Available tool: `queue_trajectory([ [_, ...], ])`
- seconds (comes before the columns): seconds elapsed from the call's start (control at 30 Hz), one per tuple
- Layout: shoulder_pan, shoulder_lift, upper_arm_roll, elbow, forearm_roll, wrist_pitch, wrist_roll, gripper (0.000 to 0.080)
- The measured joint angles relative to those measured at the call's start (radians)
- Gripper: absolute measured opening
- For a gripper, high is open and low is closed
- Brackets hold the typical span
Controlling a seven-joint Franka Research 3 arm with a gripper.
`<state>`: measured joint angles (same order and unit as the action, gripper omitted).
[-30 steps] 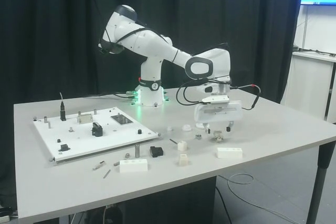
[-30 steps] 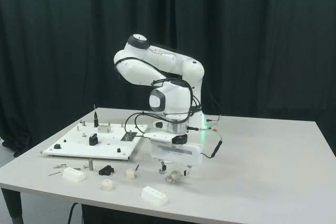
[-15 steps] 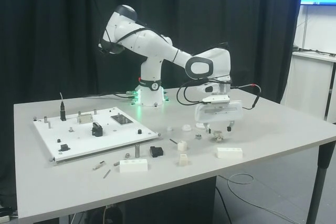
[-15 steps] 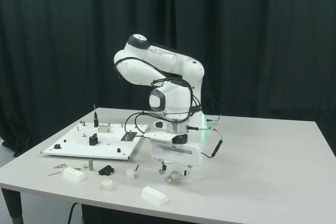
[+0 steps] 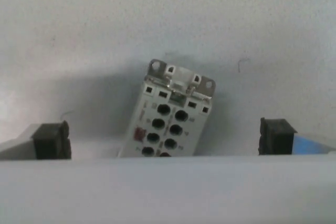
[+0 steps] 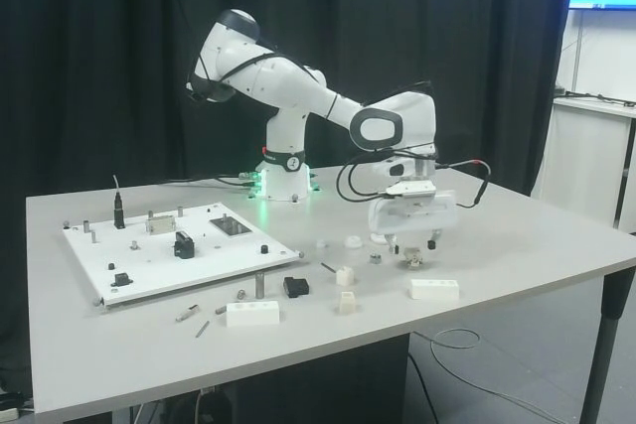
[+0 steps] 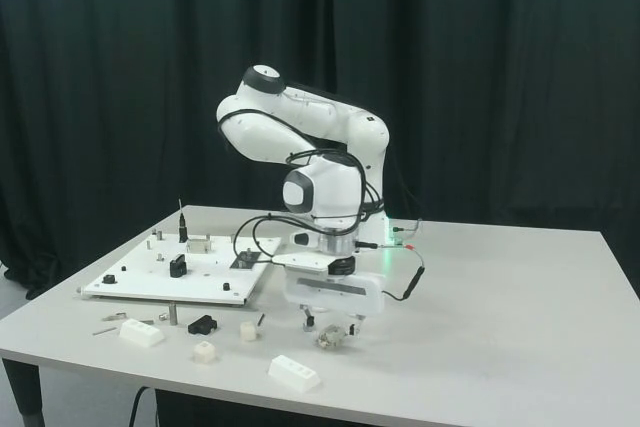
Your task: Remove USB.
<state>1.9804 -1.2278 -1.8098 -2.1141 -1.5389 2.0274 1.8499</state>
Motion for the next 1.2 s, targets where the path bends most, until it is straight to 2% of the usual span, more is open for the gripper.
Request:
queue_trajectory([
  [0.3,-0.016,0.002,0.004,0.009,0.003,-0.040,-0.121,0.0800],
  [0.53,-0.051,0.010,0.028,0.009,0.026,-0.114,-0.195,0.0800],
  [0.87,-0.133,0.040,0.099,0.009,0.110,-0.249,-0.301,0.0800],
  [1.2,-0.245,0.074,0.183,0.006,0.195,-0.405,-0.444,0.0800],
])
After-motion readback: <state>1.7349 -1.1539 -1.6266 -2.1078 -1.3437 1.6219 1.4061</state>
